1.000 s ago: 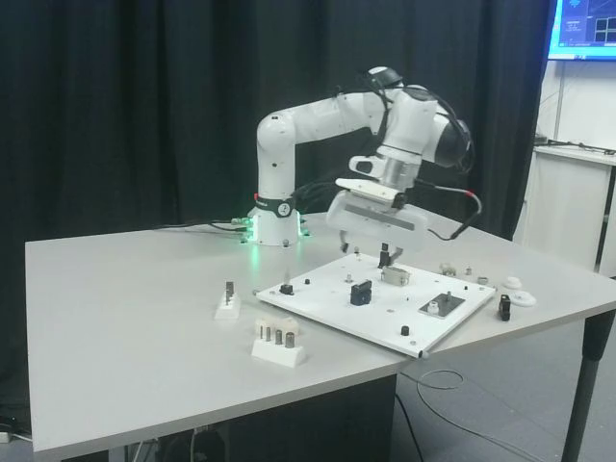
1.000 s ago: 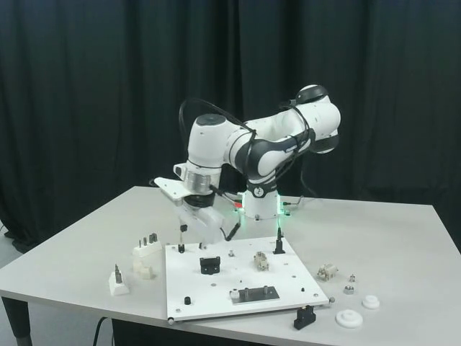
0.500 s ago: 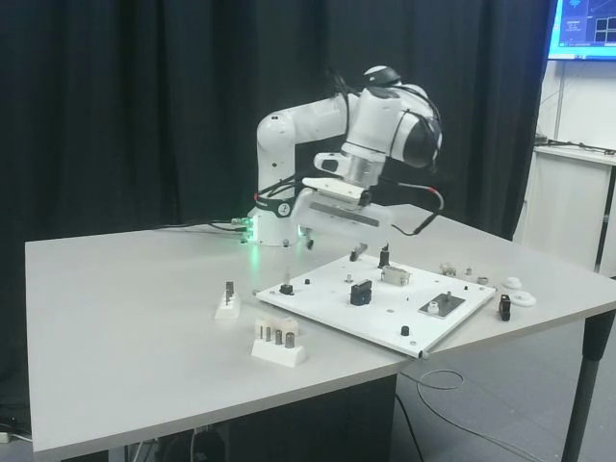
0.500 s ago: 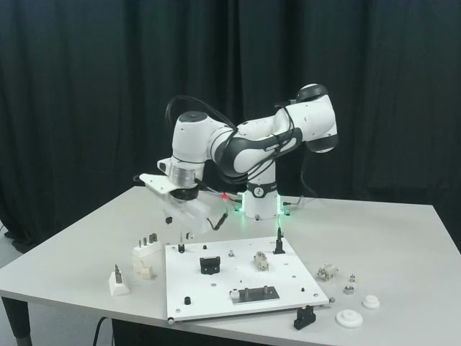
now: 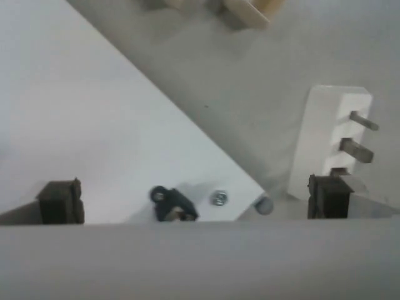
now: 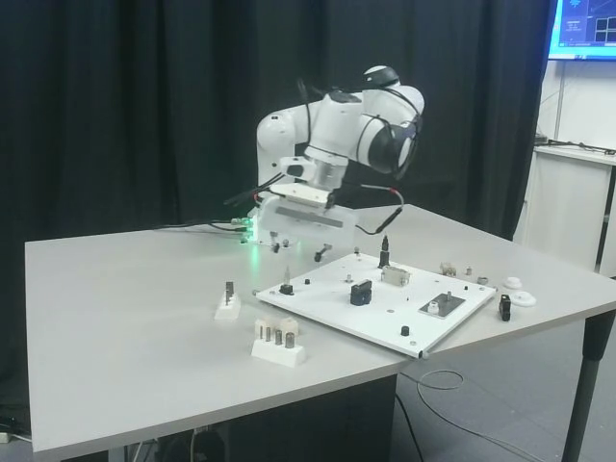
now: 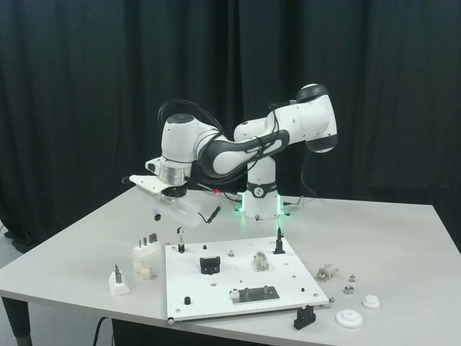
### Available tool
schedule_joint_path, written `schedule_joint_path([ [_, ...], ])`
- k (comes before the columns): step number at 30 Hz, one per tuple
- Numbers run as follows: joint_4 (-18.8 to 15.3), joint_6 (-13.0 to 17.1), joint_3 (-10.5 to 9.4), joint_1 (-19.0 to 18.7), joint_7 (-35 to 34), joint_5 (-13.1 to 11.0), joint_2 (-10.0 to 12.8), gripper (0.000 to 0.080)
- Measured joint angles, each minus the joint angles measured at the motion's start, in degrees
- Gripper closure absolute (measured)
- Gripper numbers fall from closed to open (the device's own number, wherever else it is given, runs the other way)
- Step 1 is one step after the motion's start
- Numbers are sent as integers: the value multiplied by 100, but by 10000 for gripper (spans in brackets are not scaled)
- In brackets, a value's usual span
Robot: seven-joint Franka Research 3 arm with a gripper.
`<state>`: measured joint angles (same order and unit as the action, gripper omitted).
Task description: Pick square peg 4.
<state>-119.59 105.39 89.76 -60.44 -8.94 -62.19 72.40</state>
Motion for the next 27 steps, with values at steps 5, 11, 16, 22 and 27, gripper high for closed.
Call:
schedule_joint_path([
  [5, -322, 155, 3, 0, 375, -188, 9, 3],
  [11, -720, 361, 3, 1, 753, -478, 16, 3],
  [16, -1020, 492, 3, 5, 1036, -760, 27, 3],
  [22, -1362, 619, 2, 17, 1376, -1162, 55, 3],
  [27, -1598, 672, -7, 65, 1662, -1447, 59, 3],
])
